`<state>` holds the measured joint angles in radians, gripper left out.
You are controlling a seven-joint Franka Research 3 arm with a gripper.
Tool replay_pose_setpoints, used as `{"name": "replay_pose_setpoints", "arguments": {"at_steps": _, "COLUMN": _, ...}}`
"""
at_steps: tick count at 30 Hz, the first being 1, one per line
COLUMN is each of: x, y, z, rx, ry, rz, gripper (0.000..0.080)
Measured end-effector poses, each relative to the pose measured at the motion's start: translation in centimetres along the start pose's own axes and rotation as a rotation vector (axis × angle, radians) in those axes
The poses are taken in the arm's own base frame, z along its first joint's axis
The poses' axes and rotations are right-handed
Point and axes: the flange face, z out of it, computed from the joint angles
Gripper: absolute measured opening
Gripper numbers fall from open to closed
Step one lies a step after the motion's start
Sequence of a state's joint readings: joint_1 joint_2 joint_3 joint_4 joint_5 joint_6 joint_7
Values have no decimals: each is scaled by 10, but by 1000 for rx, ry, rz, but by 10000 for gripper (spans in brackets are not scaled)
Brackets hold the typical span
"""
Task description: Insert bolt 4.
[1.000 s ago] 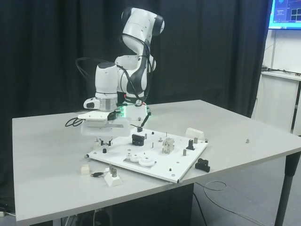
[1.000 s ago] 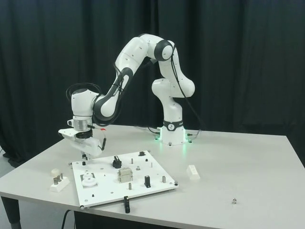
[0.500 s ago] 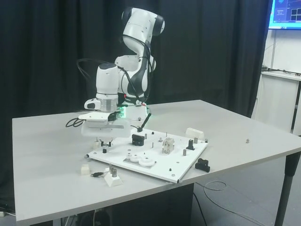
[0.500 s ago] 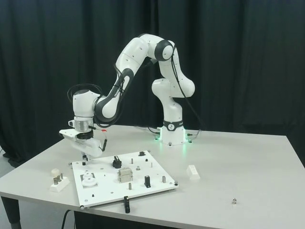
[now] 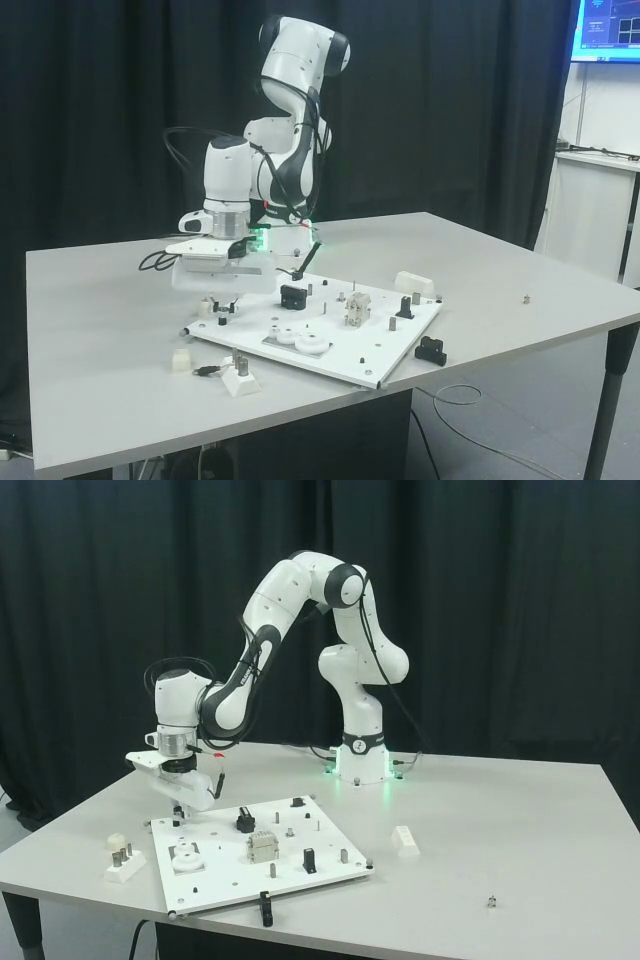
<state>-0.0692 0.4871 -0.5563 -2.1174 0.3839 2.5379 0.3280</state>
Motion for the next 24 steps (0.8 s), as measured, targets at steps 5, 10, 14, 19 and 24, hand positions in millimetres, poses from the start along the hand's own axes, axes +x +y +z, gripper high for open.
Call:
{"name": "replay_pose_setpoints", "arguments": {"at_steps": 5, "x": 0, "y": 0, "z": 0, "rx": 1, "ry": 6, "rz": 1, "gripper": 222}}
{"name": "replay_pose_setpoints", "arguments": {"at_steps": 10, "x": 0, "y": 0, "z": 0, "rx": 2, "ry": 7, "rz": 1, "gripper": 222}}
{"name": "replay_pose_setpoints", "arguments": {"at_steps": 14, "x": 0, "y": -1, "z": 0, "rx": 4, "ry": 8, "rz": 2, "gripper": 222}}
{"name": "replay_pose_setpoints", "arguments": {"at_steps": 19, "x": 0, "y": -2, "z": 1, "rx": 8, "ry": 13, "rz": 4, "gripper": 222}}
{"name": "replay_pose_setpoints", "arguments": {"at_steps": 24, "x": 0, "y": -3, "z": 3, "rx": 11, "ry": 23, "rz": 4, "gripper": 222}}
